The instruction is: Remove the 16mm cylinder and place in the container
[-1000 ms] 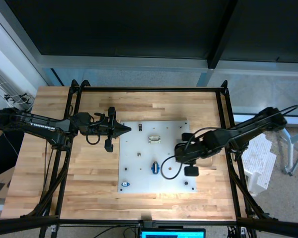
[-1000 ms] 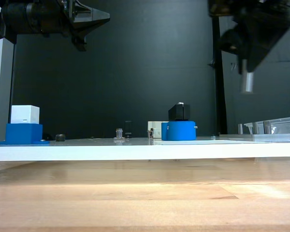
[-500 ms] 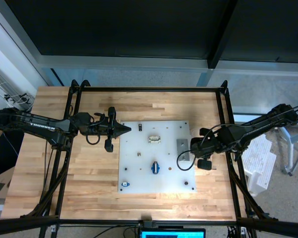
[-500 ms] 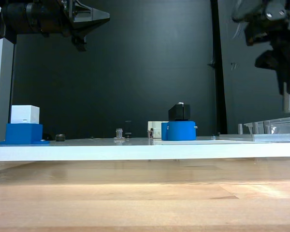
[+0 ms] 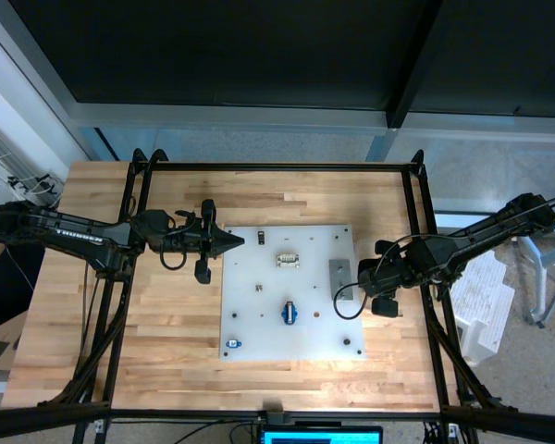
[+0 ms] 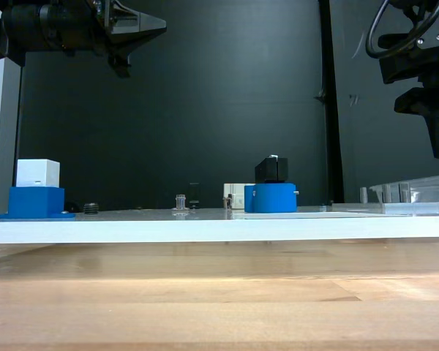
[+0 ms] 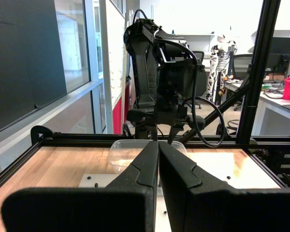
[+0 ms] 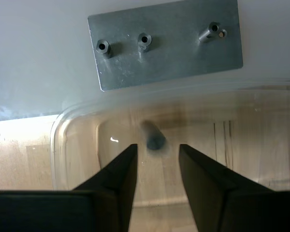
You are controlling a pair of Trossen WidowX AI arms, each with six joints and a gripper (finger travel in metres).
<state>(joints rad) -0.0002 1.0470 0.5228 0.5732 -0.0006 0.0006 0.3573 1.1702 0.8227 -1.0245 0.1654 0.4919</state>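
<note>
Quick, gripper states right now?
Left gripper: shut, empty, raised over the board at its left edge.
Right gripper: open over the container, 16mm cylinder ungripped beneath it.

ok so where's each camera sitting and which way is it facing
High view: above the near edge, looking down and away; both arms show, left gripper at the white board's left edge, right gripper right of it.
Low view: table-top height, near edge, looking level; both grippers hang overhead.
Left wrist view: looks along shut fingers towards the right arm and the container.
Right wrist view: looks down between open fingers at the 16mm cylinder inside the container.
Both wrist views share the container.
</note>
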